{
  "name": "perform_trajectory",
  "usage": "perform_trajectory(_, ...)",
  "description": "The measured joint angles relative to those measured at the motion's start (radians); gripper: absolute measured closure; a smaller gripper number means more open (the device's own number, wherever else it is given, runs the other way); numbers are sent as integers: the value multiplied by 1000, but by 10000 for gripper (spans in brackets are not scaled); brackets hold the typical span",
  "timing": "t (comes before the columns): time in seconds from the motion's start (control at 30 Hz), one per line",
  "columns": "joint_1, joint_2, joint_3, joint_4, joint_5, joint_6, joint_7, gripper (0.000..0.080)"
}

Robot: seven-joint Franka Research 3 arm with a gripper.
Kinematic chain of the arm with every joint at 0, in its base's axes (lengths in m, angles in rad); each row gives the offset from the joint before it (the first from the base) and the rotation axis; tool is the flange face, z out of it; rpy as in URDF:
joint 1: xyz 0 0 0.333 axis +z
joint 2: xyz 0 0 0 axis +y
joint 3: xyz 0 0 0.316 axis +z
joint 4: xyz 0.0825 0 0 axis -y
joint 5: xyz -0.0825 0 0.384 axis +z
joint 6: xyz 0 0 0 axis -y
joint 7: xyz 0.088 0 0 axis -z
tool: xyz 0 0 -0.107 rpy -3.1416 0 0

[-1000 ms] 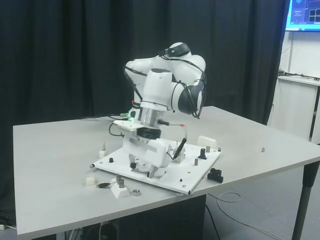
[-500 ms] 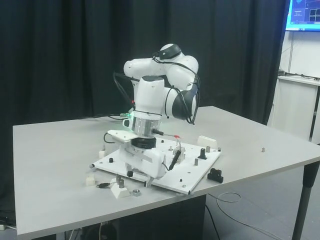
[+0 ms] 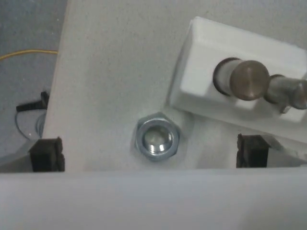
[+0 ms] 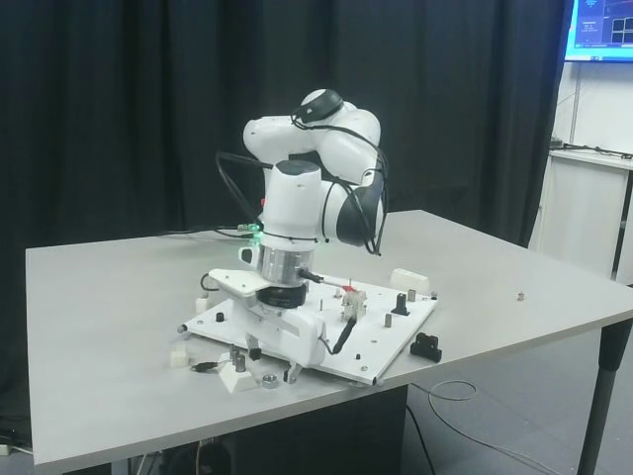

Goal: Pick bolt 4.

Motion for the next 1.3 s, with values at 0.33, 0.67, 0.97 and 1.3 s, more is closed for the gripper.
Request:
perform_trajectory(0.33, -102, -40, 161, 85, -166, 1, 73, 3)
perform_trajectory(0.67, -241, -87, 414, 165, -434, 7, 140, 3)
perform_trajectory(0.97, -303, -112, 525, 172, -502, 25, 175, 3)
perform_trajectory(1.3, -300, -112, 525, 172, -502, 23, 186, 264)
